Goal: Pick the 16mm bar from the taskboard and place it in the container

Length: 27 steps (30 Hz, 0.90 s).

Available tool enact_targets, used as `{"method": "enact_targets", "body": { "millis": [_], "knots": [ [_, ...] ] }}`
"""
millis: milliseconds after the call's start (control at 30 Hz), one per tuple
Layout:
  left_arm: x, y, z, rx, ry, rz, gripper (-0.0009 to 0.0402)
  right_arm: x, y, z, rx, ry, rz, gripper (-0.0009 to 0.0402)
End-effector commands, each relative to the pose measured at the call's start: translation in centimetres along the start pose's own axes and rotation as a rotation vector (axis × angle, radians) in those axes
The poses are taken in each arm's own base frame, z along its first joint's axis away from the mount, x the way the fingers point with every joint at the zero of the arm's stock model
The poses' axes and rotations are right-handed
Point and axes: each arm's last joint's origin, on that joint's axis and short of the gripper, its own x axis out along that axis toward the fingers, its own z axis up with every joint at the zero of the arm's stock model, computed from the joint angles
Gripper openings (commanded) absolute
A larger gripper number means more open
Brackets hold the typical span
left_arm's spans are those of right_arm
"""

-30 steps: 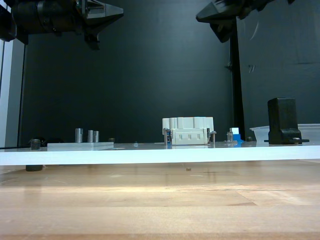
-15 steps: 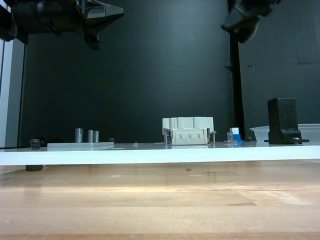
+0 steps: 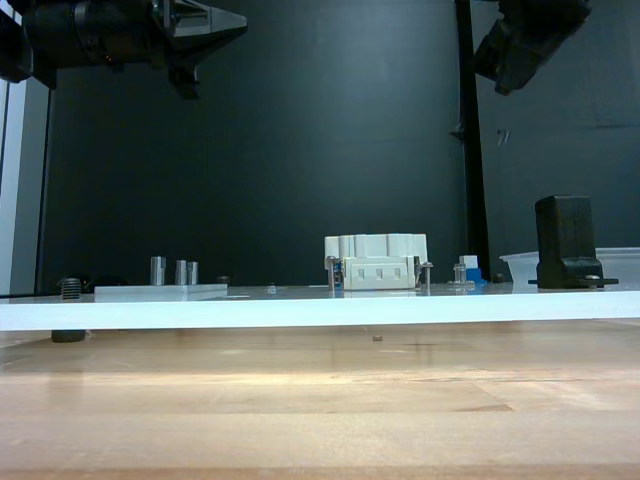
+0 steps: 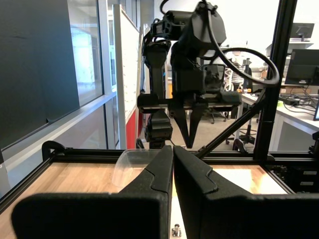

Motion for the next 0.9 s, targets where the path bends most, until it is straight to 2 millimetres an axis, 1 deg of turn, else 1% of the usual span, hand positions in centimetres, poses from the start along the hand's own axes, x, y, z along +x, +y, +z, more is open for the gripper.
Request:
{"method": "enact_targets", "body": {
  "millis": [33, 200, 467, 667, 900],
  "knots": [
    [0.0, 0.0, 0.0, 0.0, 0.0, 0.0, 0.0, 0.4, 0.6, 0.5, -0.013, 0.082, -0.016, 0.0],
    [0.0, 0.0, 0.0, 0.0, 0.0, 0.0, 0.0, 1.0, 1.8, 1.2, -0.03, 0.181, -0.032, 0.0],
    [0.0, 0.0, 0.0, 0.0, 0.0, 0.0, 0.0, 1.7, 3.7, 1.9, -0.044, 0.269, -0.04, 0.0],
    [0.0, 0.0, 0.0, 0.0, 0.0, 0.0, 0.0, 2.4, 5.0, 1.6, -0.017, 0.308, 0.001, 0.0],
    [0.0, 0.0, 0.0, 0.0, 0.0, 0.0, 0.0, 3.1, 6.2, 1.2, -0.008, 0.333, -0.001, 0.0]
  ]
}}
